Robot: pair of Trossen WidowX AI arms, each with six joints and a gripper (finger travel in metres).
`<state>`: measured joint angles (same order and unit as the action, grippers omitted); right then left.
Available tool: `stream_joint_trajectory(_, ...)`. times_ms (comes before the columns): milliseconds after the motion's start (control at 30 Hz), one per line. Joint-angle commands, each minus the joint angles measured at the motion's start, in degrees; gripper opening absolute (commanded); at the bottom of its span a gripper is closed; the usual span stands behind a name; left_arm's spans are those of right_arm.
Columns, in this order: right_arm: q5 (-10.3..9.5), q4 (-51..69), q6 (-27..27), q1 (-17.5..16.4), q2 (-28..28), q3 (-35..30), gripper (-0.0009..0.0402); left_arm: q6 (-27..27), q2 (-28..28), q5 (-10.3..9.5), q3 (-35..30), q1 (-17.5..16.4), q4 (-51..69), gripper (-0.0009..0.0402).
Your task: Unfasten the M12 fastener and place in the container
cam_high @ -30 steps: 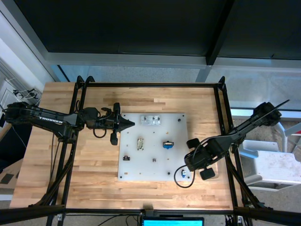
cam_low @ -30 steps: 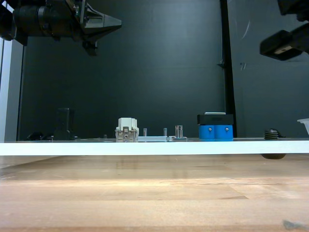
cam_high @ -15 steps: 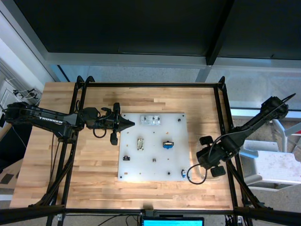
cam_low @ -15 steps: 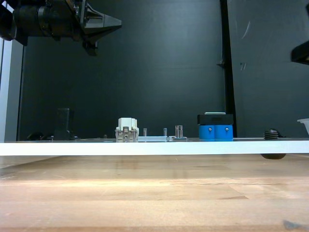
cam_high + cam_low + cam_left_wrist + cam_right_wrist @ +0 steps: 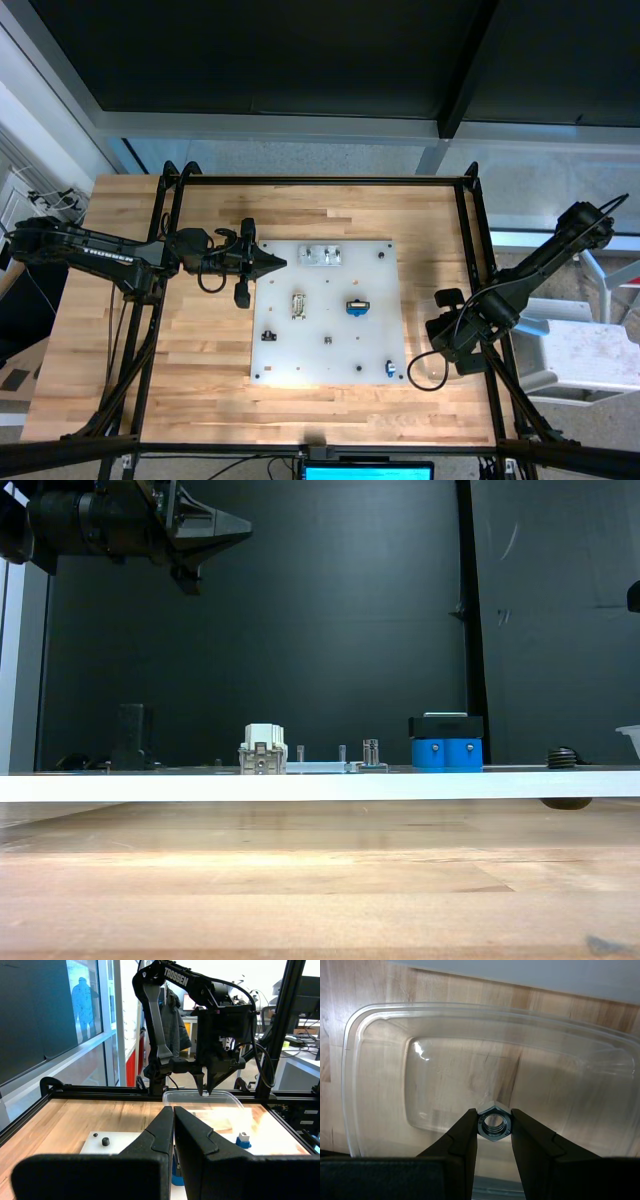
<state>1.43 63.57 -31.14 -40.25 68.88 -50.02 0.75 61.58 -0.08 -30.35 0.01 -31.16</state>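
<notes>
My right gripper (image 5: 493,1115) is shut on the M12 fastener (image 5: 493,1125), a small silver hex nut. It hangs over the inside of the clear container (image 5: 380,1060). From above, the right gripper (image 5: 447,345) sits just off the white board's right edge, over the container (image 5: 420,380). The black stud (image 5: 563,758) stands bare with its ribs showing. The left wrist view shows the right gripper (image 5: 205,1091) pointing down into the container (image 5: 220,1105). My left gripper (image 5: 275,263) hovers shut at the board's far left, holding nothing.
On the white board (image 5: 300,370) stand a cream connector (image 5: 298,304), a blue connector (image 5: 356,307) and a small blue plug (image 5: 390,370). A black frame post (image 5: 482,250) runs along the right side. The container's rim (image 5: 630,735) shows at the low view's right edge.
The right arm has moved right and slightly nearer, from over the board's near right corner to above the container, leaving the low view. The left arm has not moved.
</notes>
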Motion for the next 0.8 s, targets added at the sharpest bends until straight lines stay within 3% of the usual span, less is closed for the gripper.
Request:
stream_joint_trajectory(33, -0.02, -0.04, -0.09, -0.02, 0.11, 0.07, 0.0002, 0.00, 0.02, 0.02, -0.02, 0.00, -0.02, 0.0000)
stream_joint_trajectory(233, -0.11, 0.00, -0.09, -0.02, 0.11, 0.07, 0.0024, 0.00, 0.02, 0.04, -0.02, 0.00, -0.02, 0.0000)
stream_joint_trajectory(600, -0.02, 1.66, 0.33, -0.02, 0.11, 0.07, 0.0148, 0.00, 0.02, 0.02, -0.02, 0.00, -0.02, 0.0000)
stream_joint_trajectory(800, -0.04, 3.39, 0.31, -0.02, 0.11, 0.07, 0.0191, 0.00, 0.02, 0.02, -0.02, 0.00, -0.02, 0.0000)
